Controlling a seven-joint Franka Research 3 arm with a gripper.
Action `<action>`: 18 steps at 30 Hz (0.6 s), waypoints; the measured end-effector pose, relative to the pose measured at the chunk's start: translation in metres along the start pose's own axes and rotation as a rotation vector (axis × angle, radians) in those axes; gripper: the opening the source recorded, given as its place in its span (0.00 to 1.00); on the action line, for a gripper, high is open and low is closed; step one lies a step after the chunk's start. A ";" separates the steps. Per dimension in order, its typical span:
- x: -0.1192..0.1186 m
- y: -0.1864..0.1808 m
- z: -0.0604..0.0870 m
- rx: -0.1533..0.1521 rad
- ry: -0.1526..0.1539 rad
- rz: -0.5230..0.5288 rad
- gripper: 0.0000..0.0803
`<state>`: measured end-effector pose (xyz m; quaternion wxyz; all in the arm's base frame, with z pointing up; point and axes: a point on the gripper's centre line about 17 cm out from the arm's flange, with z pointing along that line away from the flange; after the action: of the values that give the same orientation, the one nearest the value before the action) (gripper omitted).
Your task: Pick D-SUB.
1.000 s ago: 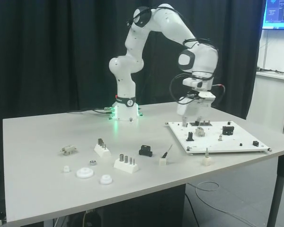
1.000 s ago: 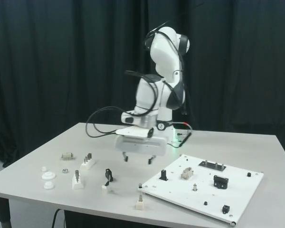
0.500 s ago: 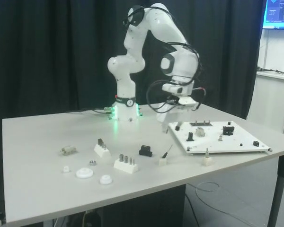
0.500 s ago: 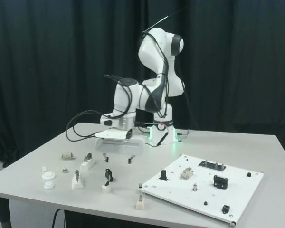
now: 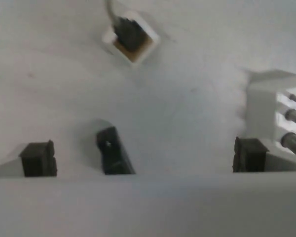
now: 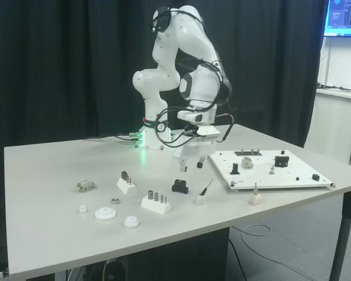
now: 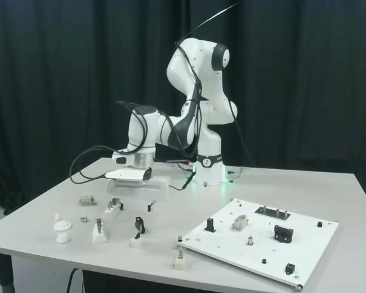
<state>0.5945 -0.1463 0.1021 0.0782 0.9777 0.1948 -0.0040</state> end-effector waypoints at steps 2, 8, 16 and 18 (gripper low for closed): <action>-0.005 0.003 0.004 0.007 0.001 -0.014 1.00; -0.016 0.005 0.012 0.035 0.004 -0.114 1.00; -0.022 0.003 0.020 0.059 0.017 -0.226 1.00; -0.024 0.003 0.022 0.061 0.015 -0.235 1.00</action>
<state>0.5738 -0.1615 0.0813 0.0460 0.9500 0.3086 -0.0118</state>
